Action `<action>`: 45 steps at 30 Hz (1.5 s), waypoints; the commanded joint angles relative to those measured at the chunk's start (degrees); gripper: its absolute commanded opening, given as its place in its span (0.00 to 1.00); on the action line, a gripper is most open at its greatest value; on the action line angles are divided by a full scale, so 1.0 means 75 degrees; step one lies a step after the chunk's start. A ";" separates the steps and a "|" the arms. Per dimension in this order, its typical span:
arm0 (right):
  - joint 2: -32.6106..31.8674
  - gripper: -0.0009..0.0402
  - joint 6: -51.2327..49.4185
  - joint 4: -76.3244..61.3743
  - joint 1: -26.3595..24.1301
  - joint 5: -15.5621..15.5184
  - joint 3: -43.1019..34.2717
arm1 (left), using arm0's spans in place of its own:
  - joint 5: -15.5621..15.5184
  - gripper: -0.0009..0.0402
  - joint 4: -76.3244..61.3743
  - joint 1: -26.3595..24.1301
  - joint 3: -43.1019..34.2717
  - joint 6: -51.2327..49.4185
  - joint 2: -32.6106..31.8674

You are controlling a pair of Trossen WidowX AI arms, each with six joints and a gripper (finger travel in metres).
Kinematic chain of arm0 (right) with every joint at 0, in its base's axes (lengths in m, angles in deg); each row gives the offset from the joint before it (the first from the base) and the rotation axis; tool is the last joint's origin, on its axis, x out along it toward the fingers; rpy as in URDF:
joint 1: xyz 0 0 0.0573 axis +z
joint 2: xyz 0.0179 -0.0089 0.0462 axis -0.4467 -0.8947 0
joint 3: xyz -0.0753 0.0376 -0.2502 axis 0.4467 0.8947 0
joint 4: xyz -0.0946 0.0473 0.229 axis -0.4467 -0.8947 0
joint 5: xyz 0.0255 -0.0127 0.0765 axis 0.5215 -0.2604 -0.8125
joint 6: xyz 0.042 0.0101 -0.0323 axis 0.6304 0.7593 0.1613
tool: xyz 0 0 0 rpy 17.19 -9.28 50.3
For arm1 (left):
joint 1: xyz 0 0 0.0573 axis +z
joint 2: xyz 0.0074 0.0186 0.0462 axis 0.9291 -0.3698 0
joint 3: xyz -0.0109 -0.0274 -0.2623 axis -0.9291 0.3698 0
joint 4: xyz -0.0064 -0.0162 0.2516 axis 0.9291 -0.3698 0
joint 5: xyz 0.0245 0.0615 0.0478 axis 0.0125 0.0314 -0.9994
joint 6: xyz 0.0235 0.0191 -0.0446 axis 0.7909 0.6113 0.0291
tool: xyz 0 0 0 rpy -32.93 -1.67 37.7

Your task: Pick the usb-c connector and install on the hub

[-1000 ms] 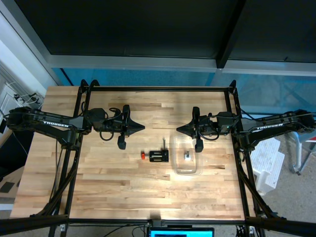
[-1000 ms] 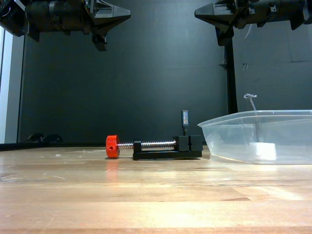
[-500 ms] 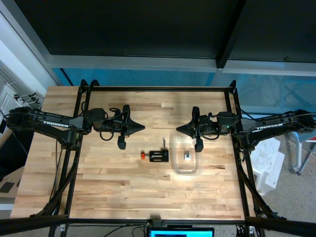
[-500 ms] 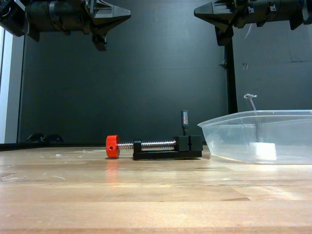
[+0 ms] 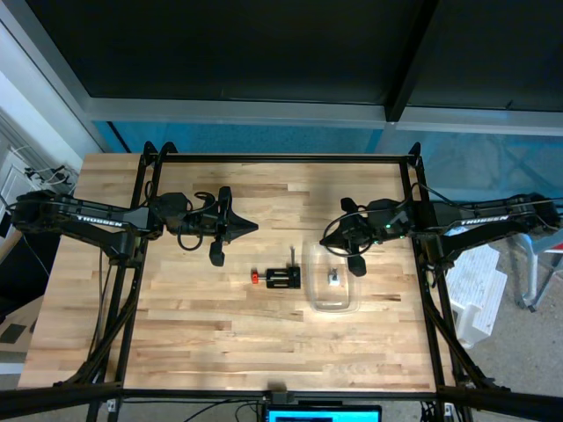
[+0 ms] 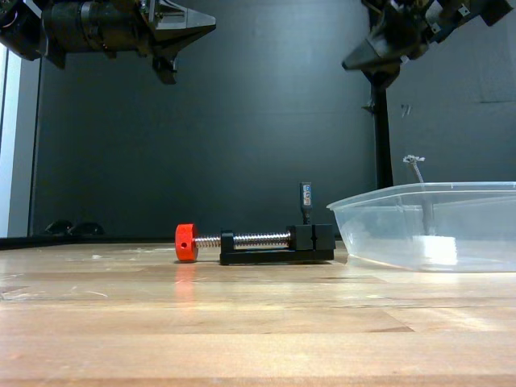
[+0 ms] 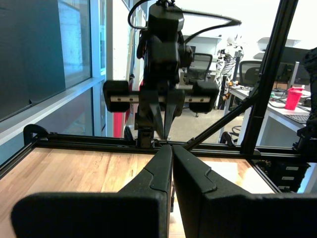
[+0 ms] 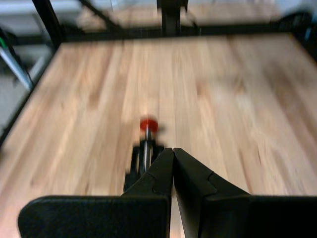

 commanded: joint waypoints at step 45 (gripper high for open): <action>-0.3742 0.39 0.0644 -0.6653 0.0883 0.0041 -0.3931 | 0.0003 0.02 0.0000 0.0003 0.0000 0.0000 -0.0003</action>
